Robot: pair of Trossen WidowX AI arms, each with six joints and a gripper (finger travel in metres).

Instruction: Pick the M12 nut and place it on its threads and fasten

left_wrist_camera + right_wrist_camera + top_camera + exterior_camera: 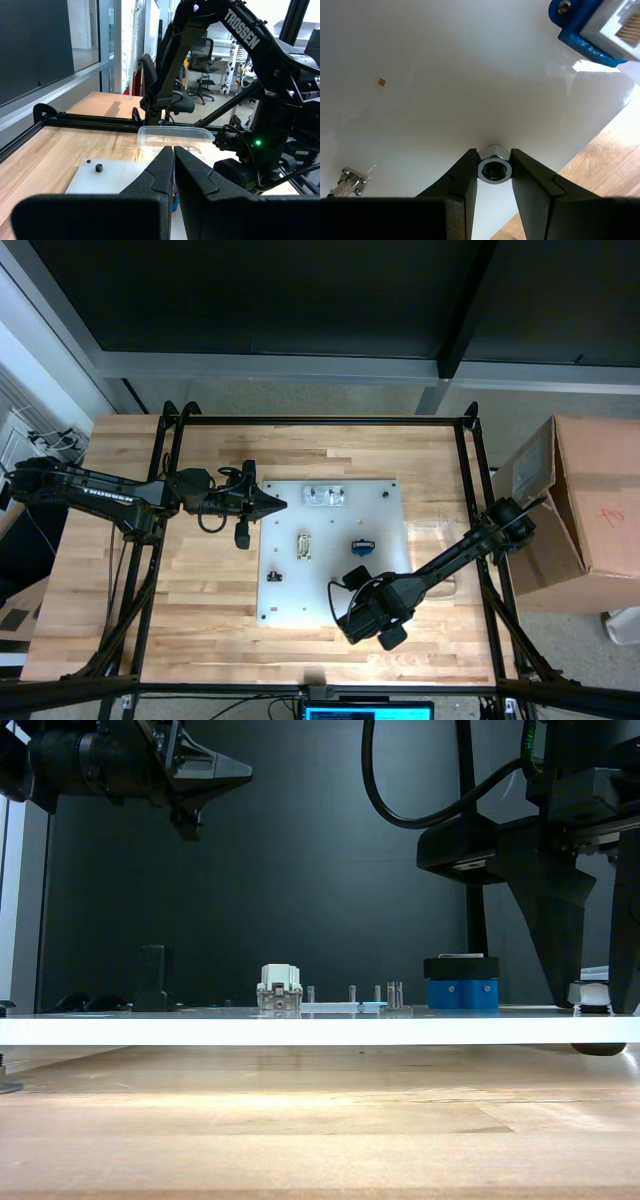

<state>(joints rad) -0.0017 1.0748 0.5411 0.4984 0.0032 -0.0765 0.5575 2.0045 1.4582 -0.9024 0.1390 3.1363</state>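
Right gripper fingers pinch nut at board; left gripper aloft.

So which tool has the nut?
The right tool: shut on the nut, low at the board's near right. The left tool is shut, empty, high at its left edge.

Bright, polished metal nut gleams between the matt black plastic fingers of the right gripper, low over the smooth, glossy white board. The left gripper, the same matt black, hangs closed above the board's left edge, over the pale, grained wooden table.
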